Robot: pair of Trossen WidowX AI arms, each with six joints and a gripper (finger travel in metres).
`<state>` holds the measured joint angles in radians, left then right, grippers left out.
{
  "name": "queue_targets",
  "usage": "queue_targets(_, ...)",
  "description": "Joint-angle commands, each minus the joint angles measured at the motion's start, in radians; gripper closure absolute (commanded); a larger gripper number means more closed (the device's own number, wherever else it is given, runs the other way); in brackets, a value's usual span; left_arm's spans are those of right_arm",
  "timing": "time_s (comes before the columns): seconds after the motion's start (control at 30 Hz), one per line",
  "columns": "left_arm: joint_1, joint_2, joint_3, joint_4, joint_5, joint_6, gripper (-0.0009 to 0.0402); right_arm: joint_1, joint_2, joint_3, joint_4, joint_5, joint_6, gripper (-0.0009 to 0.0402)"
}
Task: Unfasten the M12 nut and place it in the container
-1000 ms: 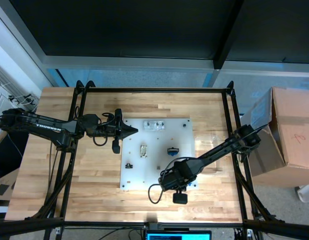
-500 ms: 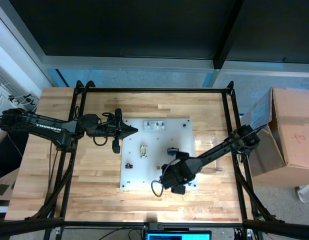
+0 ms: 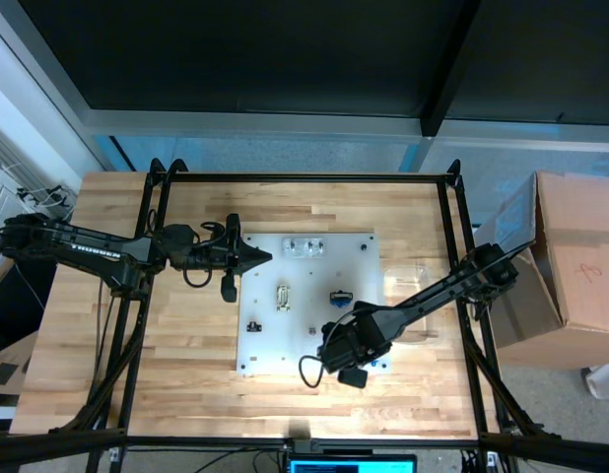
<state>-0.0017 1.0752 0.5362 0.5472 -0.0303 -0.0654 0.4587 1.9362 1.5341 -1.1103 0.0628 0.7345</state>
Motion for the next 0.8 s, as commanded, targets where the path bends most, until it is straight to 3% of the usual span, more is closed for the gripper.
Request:
queue_targets(0.03,0.000,0.000,0.000,0.000,0.000,0.000,0.0393,0.001,-0.001,0.024,0.001,-0.015,0.027,0.0383)
queue_targets(0.17,0.000,0.000,0.000,0.001,0.000,0.000,0.0393,0.023,-0.001,0.058,0.004,-0.016,-0.006,0.0344)
queue_targets(0.37,0.000,0.000,0.000,0.000,0.000,0.000,0.0393,0.069,-0.016,0.059,0.002,-0.015,-0.181,0.0243)
queue_targets(0.53,0.000,0.000,0.000,0.000,0.000,0.000,0.0393,0.084,-0.017,0.058,0.000,-0.019,-0.438,0.0173)
queue_targets(0.67,0.000,0.000,0.000,0.000,0.000,0.000,0.0393,0.085,-0.015,0.058,0.001,-0.082,-0.642,0.0158)
queue_targets(0.8,0.000,0.000,0.000,0.000,0.000,0.000,0.0393,0.079,-0.008,0.045,0.001,-0.090,-0.707,0.0158)
